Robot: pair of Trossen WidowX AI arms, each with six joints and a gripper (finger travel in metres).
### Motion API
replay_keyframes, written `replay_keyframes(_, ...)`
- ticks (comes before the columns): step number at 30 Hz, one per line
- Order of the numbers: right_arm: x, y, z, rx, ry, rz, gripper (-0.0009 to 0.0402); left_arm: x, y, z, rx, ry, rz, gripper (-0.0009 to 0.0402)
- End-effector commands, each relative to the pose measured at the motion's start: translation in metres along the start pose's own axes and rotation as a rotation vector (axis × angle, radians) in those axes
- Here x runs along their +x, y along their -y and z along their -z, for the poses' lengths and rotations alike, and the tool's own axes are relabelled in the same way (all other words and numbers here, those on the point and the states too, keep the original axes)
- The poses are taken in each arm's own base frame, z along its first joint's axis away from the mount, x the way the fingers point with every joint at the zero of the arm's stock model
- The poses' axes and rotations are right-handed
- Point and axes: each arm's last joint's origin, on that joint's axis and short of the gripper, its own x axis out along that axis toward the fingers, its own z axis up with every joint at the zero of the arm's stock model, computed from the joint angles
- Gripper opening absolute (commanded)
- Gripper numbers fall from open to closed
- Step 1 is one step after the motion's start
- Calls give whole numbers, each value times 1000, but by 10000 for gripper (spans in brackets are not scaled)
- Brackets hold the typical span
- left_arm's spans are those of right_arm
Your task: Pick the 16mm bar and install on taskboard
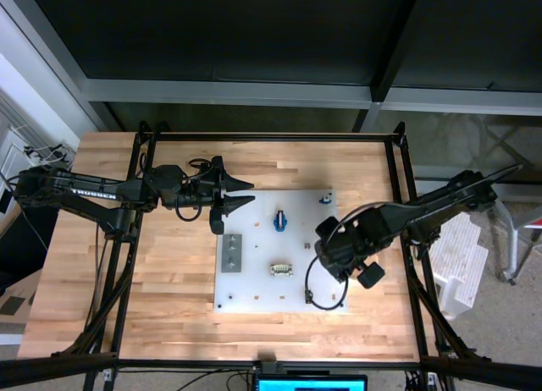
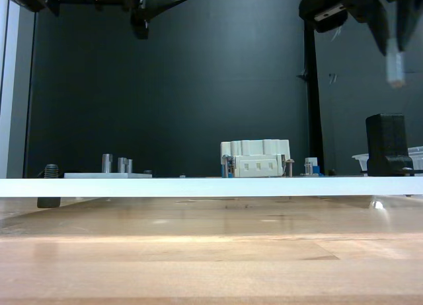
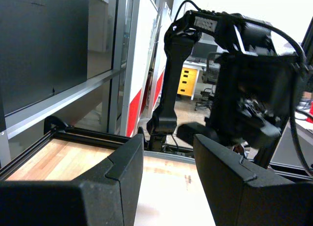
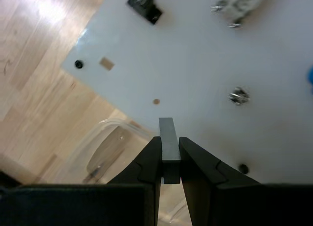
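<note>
- High view: the left pincer (image 1: 240,195) hangs over the counter (image 1: 169,272) with its fingers spread wide and nothing between them; the taskboard (image 1: 254,283) begins just ahead of its tips. The right pincer (image 1: 336,257) points down over the board's far side from the left one. The 16mm bar itself is hidden under it here. White lettering on the left arm (image 1: 93,189) looks like the maker's name, Trossen.
- Low view: the right pincer (image 2: 395,44) is high above the taskboard (image 2: 198,186), and the 16mm bar (image 2: 395,68) sticks down from between its fingers, well clear of the board. The left pincer (image 2: 155,11) is just as high, carrying nothing.
- Left wrist view: the left pincer (image 3: 168,157) is wide apart, with the right arm straight ahead of it. No writing can be read.
- Right wrist view: the right pincer (image 4: 168,146) is clamped narrowly on the 16mm bar (image 4: 167,132), which juts past the fingertips toward the white taskboard (image 4: 195,55) beyond.
- Progress, as I judge it: the pick is done. Lowering the bar and seating it is left, and I cannot tell which seat is meant.
</note>
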Motion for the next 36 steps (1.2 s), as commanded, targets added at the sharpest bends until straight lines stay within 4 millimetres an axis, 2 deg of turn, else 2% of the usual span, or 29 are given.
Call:
replay_keyframes(1, 9, -9, -8, -70, -31, -4, 0, 0, 0, 0, 0, 0, 0, 138)
replay_keyframes(13, 27, -43, -27, -333, -82, 8, 0, 0, 0, 0, 0, 0, 0, 138)
replay_keyframes(23, 38, -56, -43, -463, -116, 19, 0, 0, 0, 0, 0, 0, 0, 138)
replay_keyframes(36, 62, -77, -73, -657, -164, 14, 0, 0, 0, 0, 0, 0, 0, 138)
